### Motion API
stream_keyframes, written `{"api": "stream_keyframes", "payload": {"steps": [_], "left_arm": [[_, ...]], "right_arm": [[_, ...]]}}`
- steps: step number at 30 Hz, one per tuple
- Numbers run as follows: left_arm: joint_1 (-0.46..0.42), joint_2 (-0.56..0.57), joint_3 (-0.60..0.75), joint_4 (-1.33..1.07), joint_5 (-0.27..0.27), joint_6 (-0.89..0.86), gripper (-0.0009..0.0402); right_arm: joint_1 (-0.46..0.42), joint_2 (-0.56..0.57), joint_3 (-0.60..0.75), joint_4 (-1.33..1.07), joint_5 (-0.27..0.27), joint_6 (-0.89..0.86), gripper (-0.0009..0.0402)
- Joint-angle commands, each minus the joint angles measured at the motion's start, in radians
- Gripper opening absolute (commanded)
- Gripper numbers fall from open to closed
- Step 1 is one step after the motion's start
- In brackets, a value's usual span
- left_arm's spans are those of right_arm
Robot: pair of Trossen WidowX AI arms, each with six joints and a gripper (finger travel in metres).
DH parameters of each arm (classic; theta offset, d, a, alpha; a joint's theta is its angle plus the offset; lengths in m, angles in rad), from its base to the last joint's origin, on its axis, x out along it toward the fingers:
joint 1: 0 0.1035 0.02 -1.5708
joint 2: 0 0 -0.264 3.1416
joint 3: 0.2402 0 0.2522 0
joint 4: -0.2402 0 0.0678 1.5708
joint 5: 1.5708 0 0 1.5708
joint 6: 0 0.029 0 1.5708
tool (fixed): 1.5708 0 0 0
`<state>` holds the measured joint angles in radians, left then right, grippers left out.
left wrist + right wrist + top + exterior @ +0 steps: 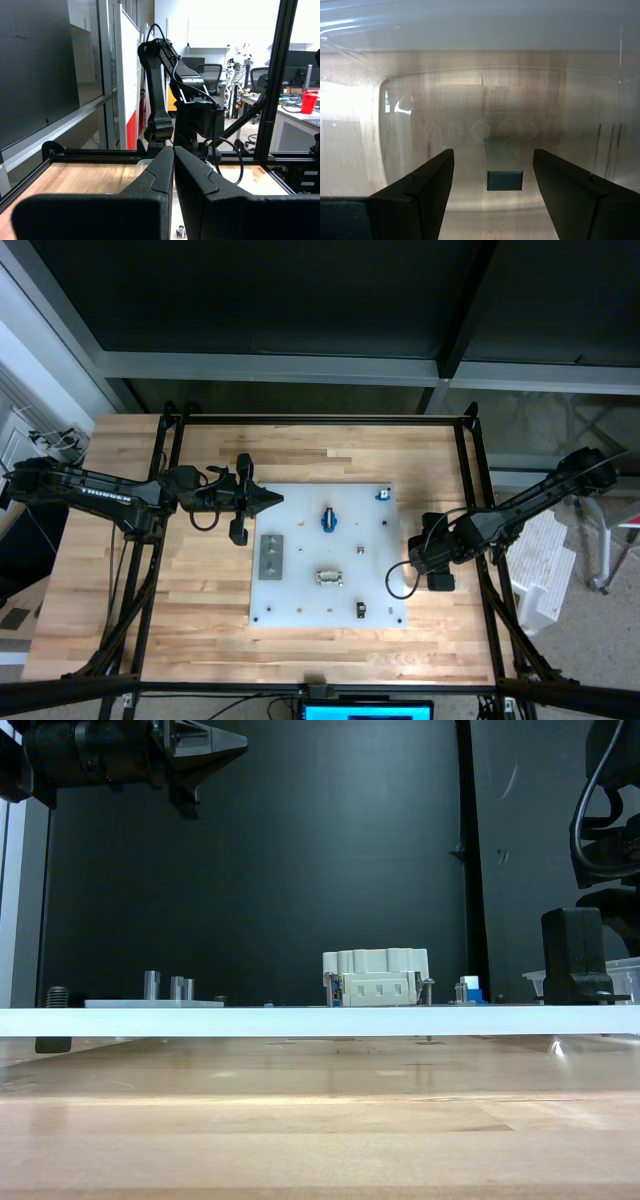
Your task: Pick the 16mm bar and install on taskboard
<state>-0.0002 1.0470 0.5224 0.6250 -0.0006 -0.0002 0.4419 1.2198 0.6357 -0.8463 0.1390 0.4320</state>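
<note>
In the right wrist view my right gripper is open, pointing down into a clear plastic bin. A small dark rectangular piece lies free on the bin floor between the fingers, untouched; I cannot tell if it is the 16mm bar. From above, the right gripper sits just off the right edge of the white taskboard. My left gripper hovers over the board's far left corner, high above it. Its fingers are shut with nothing between them.
On the board stand a grey block with pegs, a blue part, a beige connector and a small blue piece. A black frame runs along the table's edges. The bin's rim shows low beside the right gripper.
</note>
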Motion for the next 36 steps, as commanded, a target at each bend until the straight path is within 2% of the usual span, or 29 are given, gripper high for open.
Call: {"api": "stream_keyframes", "payload": {"steps": [1,23,30,36], "left_arm": [[0.0,0.0,0.0,0.0,0.0,0.0,0.0],[0.0,0.0,0.0,0.0,0.0,0.0,0.0],[0.0,0.0,0.0,0.0,0.0,0.0,0.0],[0.0,0.0,0.0,0.0,0.0,0.0,0.0]], "right_arm": [[-0.001,0.0,0.001,0.0,0.0,-0.003,0.02],[-0.002,0.0,0.001,0.0,0.0,-0.029,0.0003],[-0.002,-0.001,0.003,0.005,0.0,-0.029,0.001],[-0.002,-0.026,0.055,-0.043,-0.01,-0.029,0.0012]]}}
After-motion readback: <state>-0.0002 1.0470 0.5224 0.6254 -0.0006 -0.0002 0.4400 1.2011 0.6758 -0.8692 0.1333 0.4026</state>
